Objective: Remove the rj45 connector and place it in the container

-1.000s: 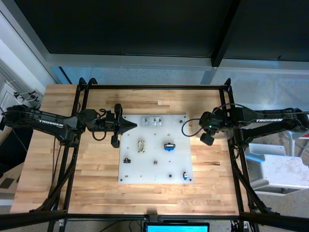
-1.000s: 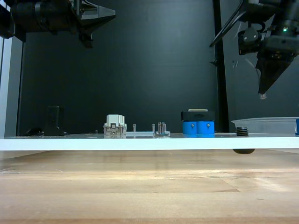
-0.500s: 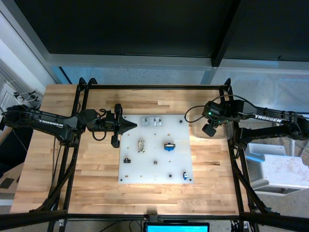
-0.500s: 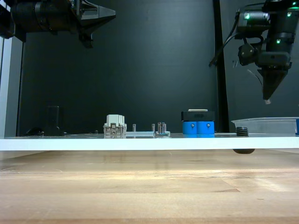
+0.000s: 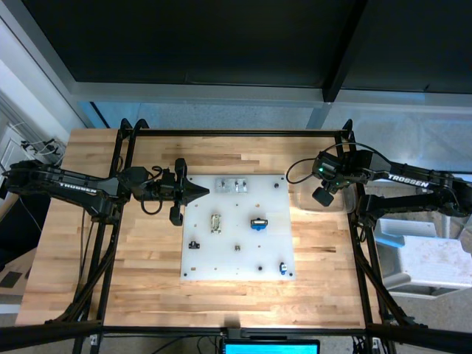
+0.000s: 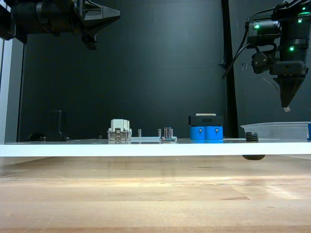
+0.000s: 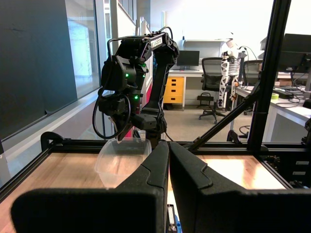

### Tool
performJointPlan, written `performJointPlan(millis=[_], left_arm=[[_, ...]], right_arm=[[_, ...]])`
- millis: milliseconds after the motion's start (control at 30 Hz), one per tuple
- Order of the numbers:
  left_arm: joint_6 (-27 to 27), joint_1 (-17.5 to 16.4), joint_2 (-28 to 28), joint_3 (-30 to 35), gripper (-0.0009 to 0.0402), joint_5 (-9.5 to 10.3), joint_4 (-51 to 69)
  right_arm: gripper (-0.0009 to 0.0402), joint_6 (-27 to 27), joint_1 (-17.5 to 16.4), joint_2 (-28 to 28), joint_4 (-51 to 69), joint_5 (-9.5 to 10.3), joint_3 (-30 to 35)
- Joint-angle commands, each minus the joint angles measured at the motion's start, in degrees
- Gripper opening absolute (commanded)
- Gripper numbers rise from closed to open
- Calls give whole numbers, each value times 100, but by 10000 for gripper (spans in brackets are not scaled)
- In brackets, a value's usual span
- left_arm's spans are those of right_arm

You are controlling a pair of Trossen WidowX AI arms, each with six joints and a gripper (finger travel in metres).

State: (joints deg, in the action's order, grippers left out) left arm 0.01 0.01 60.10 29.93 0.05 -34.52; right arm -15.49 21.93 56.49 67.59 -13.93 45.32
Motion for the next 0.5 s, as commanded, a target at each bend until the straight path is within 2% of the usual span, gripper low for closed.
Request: performJointPlan(millis=[33,300,500], left_arm=[[0,-2,0,2,0,-2,-2],[0,0,0,2,0,-2,-2],[0,-2,0,2,0,-2,-2]], right_arm=[[78,-2,-4,2,-2,-4,0],[160,-15,-4,17,15,0,0],[196,-68,-4,20,111,2,0]])
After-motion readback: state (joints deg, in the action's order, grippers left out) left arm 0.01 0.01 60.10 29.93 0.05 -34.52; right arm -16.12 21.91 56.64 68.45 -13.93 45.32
